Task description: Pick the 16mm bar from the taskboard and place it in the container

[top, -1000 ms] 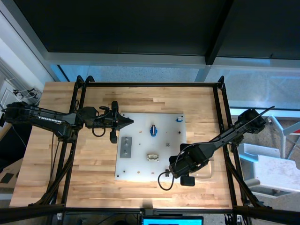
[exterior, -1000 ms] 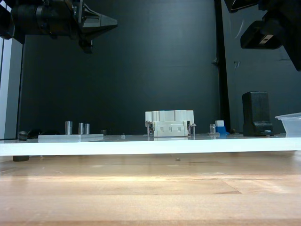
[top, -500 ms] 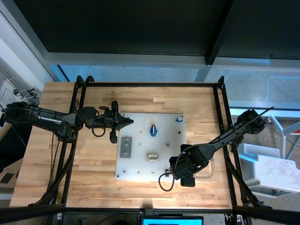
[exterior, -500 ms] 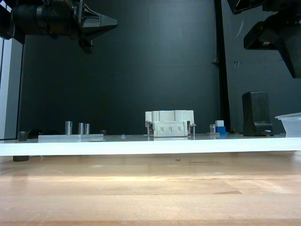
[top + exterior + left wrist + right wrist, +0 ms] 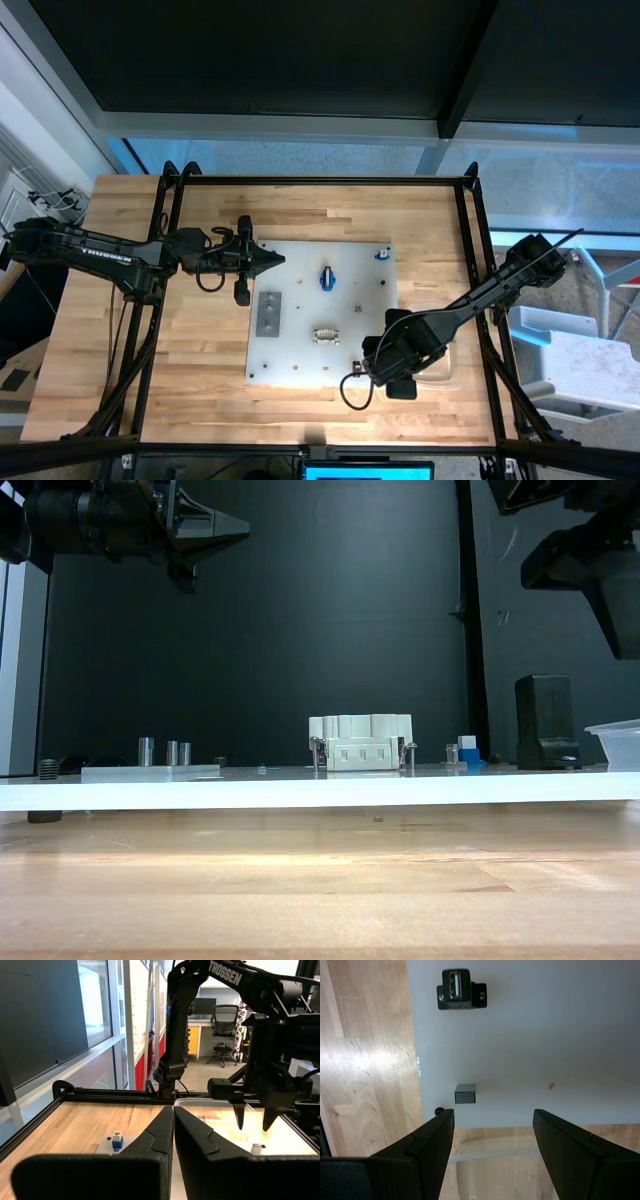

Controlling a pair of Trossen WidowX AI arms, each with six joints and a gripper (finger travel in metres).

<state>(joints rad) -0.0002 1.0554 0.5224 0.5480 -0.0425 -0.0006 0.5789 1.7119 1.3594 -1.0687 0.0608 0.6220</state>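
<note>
The white taskboard [image 5: 300, 345] lies mid-table. My right gripper [image 5: 384, 362] hangs open above its near right corner, next to the clear container [image 5: 445, 366]. In the right wrist view the gripper [image 5: 492, 1111] has its fingers wide apart and empty. The 16mm bar [image 5: 465, 1093], a tiny grey peg, stands on the board [image 5: 545, 1035] just ahead of one finger, close to the container rim [image 5: 495, 1154]. From the left wrist the bar [image 5: 257, 1148] sits below the right gripper [image 5: 255, 1122]. My left gripper [image 5: 277, 260] is shut, empty, high over the board's far left corner.
A black fitting [image 5: 461, 996] sits on the board beyond the bar. A grey block [image 5: 268, 312], a blue knob [image 5: 327, 277] and a white connector [image 5: 325, 336] stand on the panel. A black frame [image 5: 470, 230] borders the table.
The right gripper has drifted a little toward the table's near edge and the container, and sits slightly higher in the low view. The left arm has not moved.
</note>
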